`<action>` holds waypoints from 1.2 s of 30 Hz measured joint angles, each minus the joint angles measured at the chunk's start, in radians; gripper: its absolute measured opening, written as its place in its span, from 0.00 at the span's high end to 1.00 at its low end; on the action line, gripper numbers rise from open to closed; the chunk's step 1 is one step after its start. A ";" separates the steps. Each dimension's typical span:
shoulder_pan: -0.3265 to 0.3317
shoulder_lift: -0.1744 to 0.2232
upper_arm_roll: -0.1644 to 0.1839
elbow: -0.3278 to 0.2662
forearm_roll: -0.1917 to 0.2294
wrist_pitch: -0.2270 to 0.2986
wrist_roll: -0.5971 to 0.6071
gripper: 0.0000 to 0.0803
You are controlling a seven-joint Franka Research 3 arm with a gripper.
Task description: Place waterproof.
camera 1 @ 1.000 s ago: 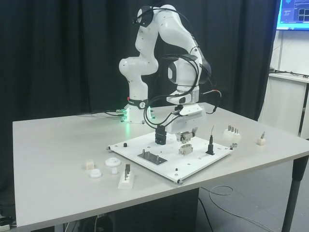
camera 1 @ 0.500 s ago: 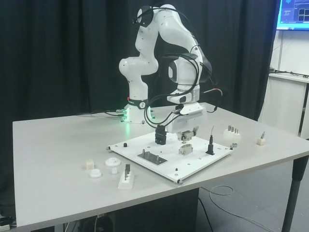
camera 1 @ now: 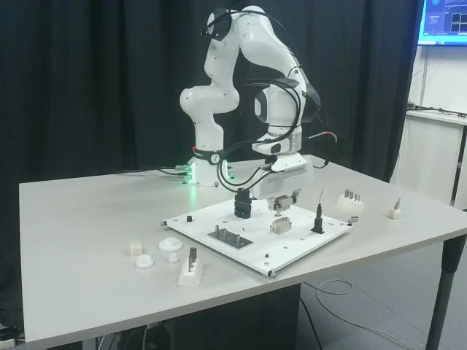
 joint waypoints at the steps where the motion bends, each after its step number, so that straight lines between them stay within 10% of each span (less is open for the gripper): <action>1: 0.000 0.000 0.000 0.000 0.001 -0.003 0.003 0.22; 20: 0.092 -0.019 0.005 -0.012 0.068 -0.107 0.110 0.22; 36: 0.271 -0.038 0.008 -0.046 0.072 -0.077 0.103 0.22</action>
